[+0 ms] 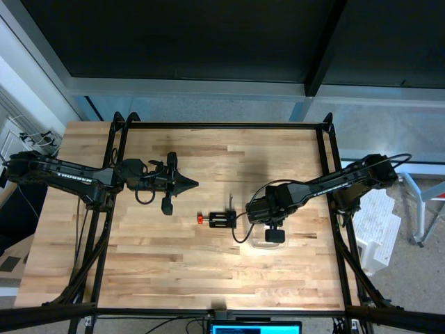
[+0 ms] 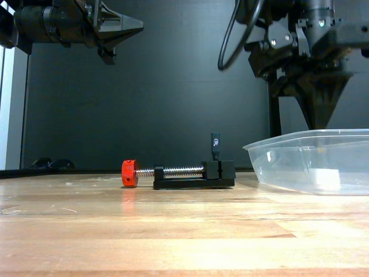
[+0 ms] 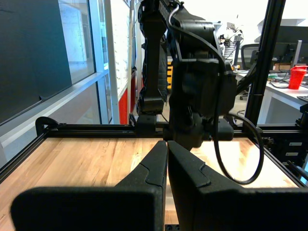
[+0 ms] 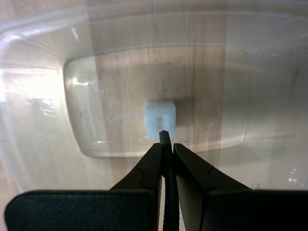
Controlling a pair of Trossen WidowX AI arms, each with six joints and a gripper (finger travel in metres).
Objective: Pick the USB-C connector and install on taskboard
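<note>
Parked high at left: left claw (image 1: 192, 184) pinched together, empty. Mid-tabletop (image 1: 174, 257), taskboard (image 1: 222, 220) sitting apart from both. At right, over tray (image 2: 288, 167), right claw (image 4: 166, 145) clamped on connector (image 4: 164, 136); picked, seemingly, with carrying across and plugging in yet to do.

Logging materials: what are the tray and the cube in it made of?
Tray: clear glossy plastic, see-through with glare. Cube: white, matte, probably foam. Right tool hangs over it, shut on the USB-C connector; left tool, shut, hovers over the table, left side.
</note>
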